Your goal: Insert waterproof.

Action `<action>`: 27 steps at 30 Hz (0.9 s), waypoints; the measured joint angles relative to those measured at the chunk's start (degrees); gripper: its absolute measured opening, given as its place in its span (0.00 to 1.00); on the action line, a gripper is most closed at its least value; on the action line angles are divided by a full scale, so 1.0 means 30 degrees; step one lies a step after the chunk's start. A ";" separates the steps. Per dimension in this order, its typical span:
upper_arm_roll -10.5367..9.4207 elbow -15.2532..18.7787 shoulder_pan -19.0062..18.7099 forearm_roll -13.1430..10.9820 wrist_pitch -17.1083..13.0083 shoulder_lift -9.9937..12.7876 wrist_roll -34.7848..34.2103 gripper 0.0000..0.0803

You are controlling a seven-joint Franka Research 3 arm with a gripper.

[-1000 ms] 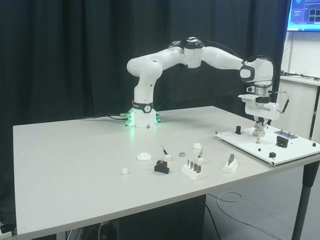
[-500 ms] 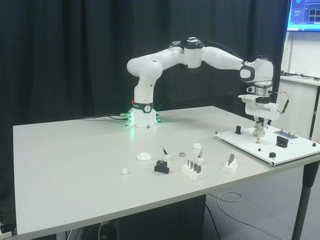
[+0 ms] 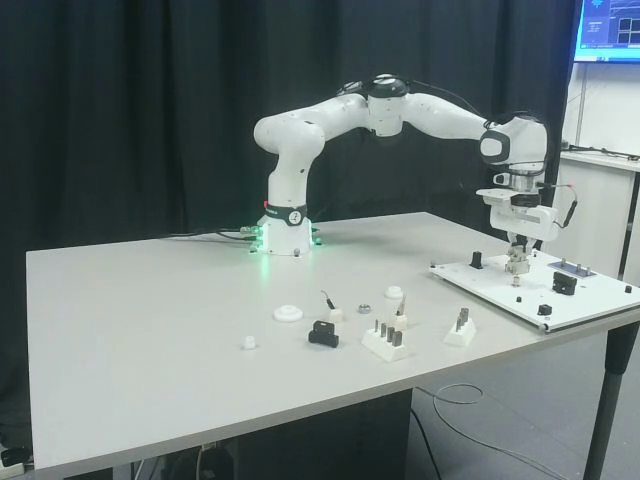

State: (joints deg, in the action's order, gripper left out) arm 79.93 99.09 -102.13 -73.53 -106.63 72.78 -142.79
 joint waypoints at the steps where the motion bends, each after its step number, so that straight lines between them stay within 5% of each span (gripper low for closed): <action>1: -0.0006 -0.0008 0.0006 0.0000 0.0000 0.0004 -0.0025 0.38; 25: 0.0071 -0.0076 0.0049 0.0018 -0.0015 0.0083 -0.0513 0.38; 26: 0.0113 -0.0077 0.0049 0.0024 -0.0014 0.0083 -0.0492 0.64; 27: 0.0160 -0.0080 0.0049 0.0031 -0.0003 0.0083 -0.0469 0.64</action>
State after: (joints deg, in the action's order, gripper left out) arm 80.41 98.85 -101.98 -73.44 -106.64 73.02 -144.20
